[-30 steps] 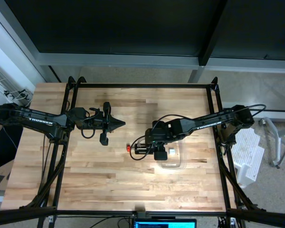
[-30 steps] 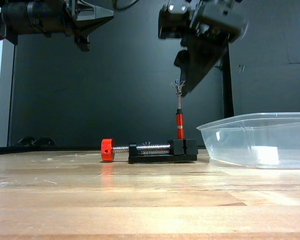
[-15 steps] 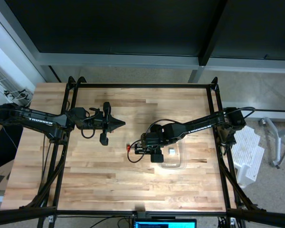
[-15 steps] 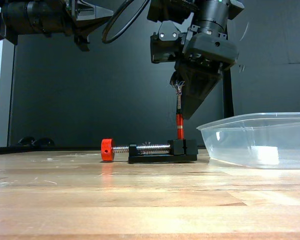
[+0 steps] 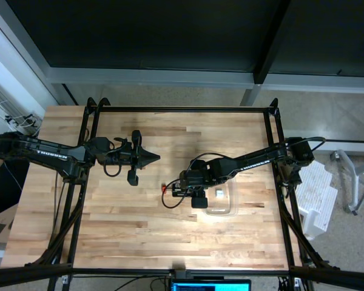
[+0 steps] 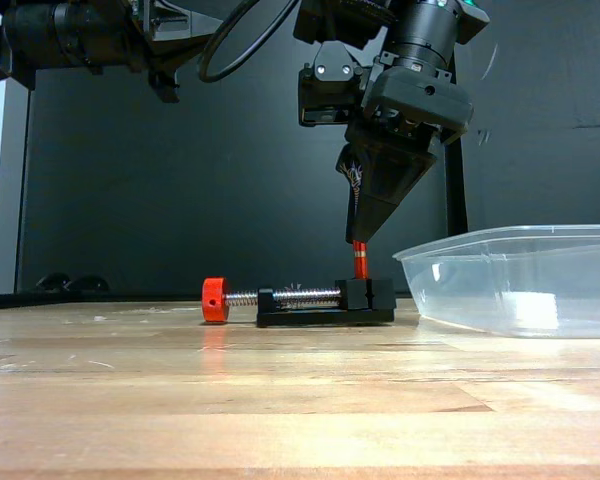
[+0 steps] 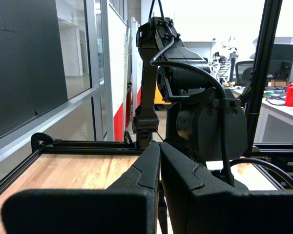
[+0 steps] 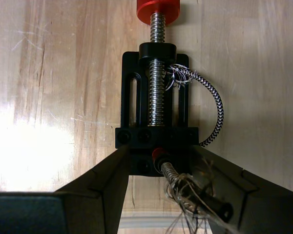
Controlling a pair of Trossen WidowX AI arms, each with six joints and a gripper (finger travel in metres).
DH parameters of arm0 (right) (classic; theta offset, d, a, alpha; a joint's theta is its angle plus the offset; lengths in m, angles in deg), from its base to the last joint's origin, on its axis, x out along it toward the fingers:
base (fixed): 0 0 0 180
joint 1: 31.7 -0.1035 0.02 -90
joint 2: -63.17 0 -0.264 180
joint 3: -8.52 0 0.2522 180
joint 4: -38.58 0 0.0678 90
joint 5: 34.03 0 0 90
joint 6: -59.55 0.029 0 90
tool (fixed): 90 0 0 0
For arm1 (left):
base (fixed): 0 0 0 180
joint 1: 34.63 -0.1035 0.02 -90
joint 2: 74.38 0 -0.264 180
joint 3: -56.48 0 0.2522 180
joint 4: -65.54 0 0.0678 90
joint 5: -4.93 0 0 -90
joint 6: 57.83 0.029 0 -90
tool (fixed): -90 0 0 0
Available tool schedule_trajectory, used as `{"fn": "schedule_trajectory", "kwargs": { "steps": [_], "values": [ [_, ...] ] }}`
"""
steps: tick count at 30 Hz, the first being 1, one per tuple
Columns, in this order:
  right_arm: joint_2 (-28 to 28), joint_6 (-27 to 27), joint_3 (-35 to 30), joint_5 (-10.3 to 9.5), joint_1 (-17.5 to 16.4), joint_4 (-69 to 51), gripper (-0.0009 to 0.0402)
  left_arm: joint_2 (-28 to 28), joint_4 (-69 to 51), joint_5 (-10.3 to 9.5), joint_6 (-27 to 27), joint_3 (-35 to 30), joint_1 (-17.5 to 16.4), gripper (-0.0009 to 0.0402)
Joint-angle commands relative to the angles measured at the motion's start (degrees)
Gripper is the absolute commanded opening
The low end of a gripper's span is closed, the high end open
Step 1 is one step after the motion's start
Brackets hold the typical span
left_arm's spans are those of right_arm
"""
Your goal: Remove the RCA connector from the receptacle and place in the container
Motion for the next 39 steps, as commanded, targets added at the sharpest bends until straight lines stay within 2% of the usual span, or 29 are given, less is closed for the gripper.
{"fn": "schedule_trajectory", "kwargs": {
  "steps": [1, 24, 39],
  "values": [
    [0.0, -0.09, 0.02, 0.04, 0.04, 0.02, 0.015, 0.0, 0.0, 0.02, 0.0, -0.02, -0.02, 0.0],
    [0.0, -0.2, 0.09, 0.07, 0.11, -0.15, -0.0001, 0.0, 0.0, 0.02, 0.0, -0.02, 0.0, 0.0],
    [1.7, -0.2, 0.09, 0.04, 0.13, -0.2, 0.0004, 0.0, 0.0, 0.02, 0.0, -0.02, 0.0, 0.0]
  ]
}}
